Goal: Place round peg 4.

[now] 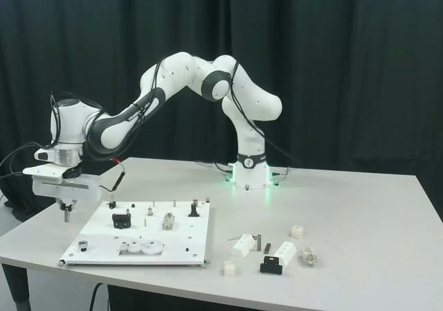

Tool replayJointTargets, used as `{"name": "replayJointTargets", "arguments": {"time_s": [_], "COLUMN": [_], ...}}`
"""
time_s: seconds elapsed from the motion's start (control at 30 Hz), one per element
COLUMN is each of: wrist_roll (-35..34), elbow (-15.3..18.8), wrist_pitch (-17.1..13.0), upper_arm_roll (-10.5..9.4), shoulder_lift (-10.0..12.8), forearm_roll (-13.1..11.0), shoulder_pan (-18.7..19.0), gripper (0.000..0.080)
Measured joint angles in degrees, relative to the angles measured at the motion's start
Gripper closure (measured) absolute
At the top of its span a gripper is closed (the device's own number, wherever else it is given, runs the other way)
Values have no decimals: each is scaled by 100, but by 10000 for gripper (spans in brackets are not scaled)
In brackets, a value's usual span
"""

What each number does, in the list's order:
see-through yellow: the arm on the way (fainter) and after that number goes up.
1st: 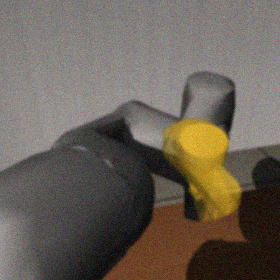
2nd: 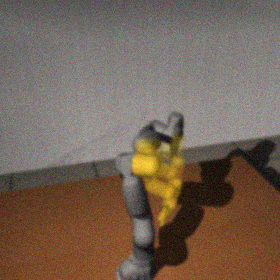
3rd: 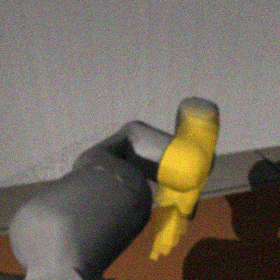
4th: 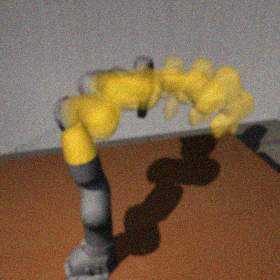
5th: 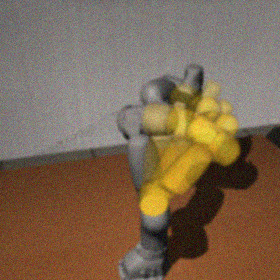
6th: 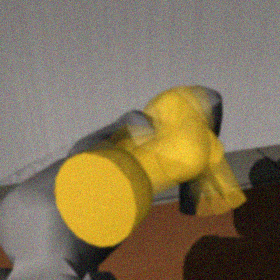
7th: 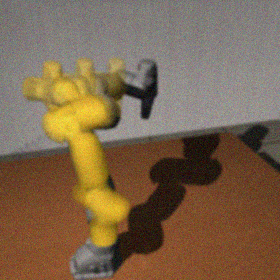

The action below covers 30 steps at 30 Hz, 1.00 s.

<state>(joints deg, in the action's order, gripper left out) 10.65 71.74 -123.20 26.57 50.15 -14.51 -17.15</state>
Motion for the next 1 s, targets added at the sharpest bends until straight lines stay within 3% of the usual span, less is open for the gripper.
{"name": "replayJointTargets", "arguments": {"time_s": [0.73,1.0], "wrist_roll": [306,362], "elbow": [-336,-466], "wrist_pitch": [23,27], "upper_arm_roll": [0,0], "shoulder_lift": [356,532], "forearm_roll": [-522,-590], "shoulder_pan": [-214,-249], "gripper": [664,664]}}
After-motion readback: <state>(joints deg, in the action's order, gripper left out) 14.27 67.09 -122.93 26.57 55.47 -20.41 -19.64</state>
